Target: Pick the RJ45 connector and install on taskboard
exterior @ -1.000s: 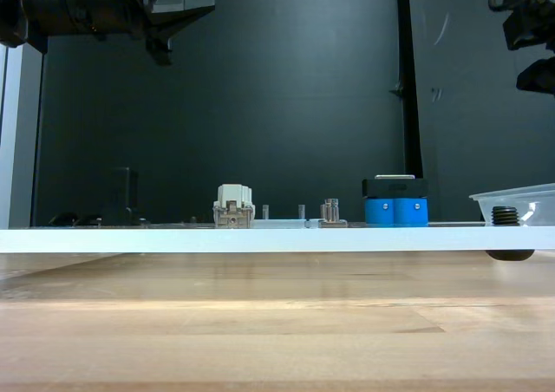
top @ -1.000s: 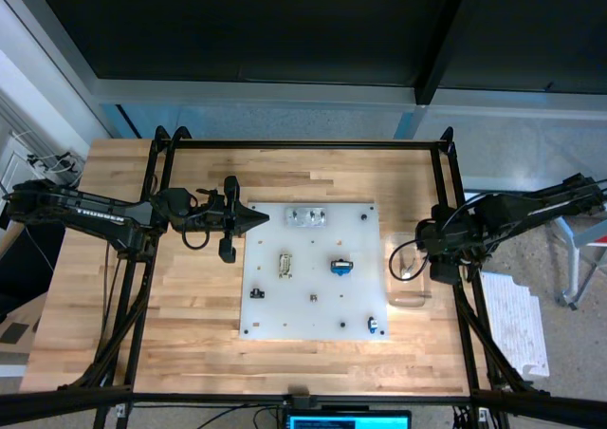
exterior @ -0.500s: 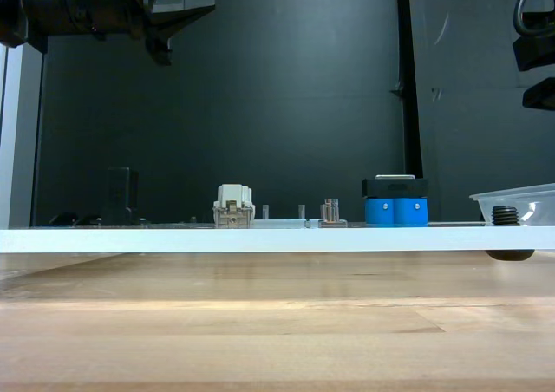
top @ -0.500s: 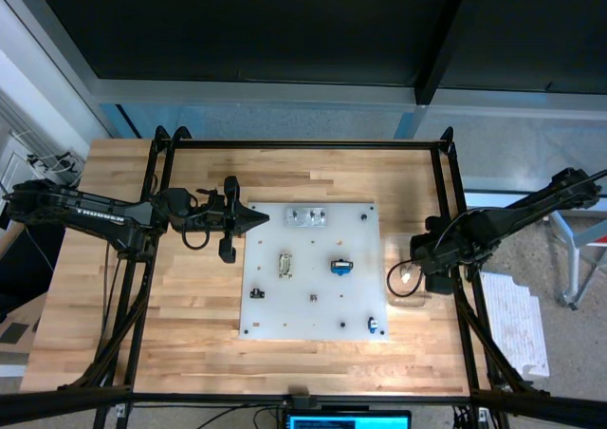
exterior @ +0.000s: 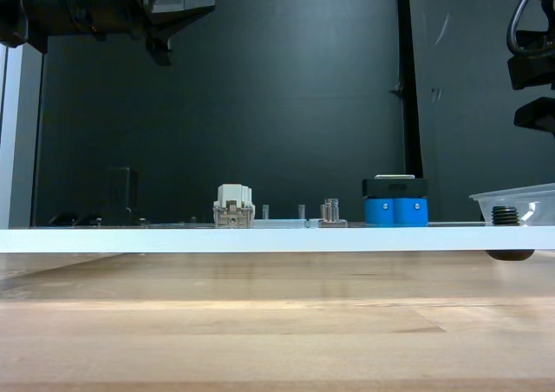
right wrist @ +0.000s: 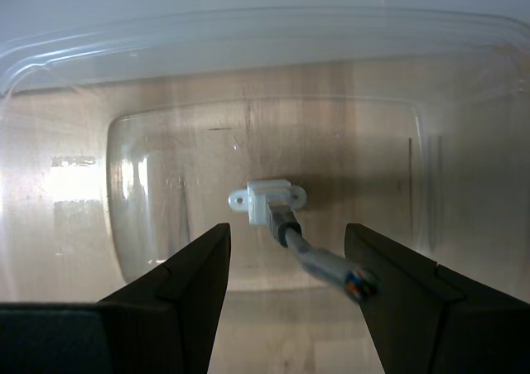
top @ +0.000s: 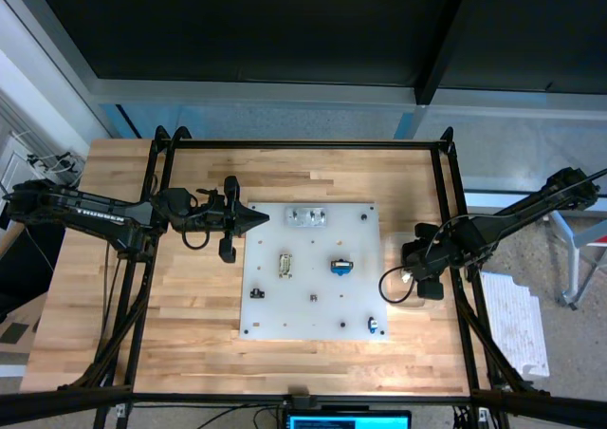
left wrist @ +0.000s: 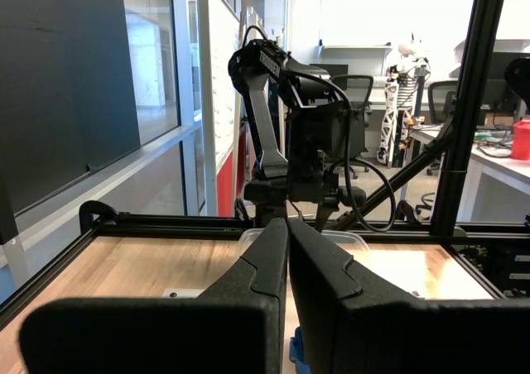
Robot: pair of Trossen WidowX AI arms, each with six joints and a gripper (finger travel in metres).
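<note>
The RJ45 connector (right wrist: 269,202), a small whitish plug with a short cable stub, lies on the floor of the clear plastic tray (right wrist: 248,35). My right gripper (right wrist: 287,262) hangs above it, open, its fingers (right wrist: 186,287) apart on either side and touching nothing. From above, the right gripper (top: 411,263) is over the tray, just right of the white taskboard (top: 285,315). My left gripper (top: 261,218) is shut and empty, held high over the taskboard's left upper edge, its fingers (left wrist: 269,250) pressed together.
On the taskboard stand a blue block (top: 340,266), a beige connector housing (top: 284,264) and small silver fittings (top: 308,218). At table level the tray (exterior: 520,203) sits at the right with a black threaded part (exterior: 506,214) by it. A black frame (top: 303,145) rings the table.
My right arm has swung inward toward the taskboard and come lower over the tray. The left arm has not moved.
</note>
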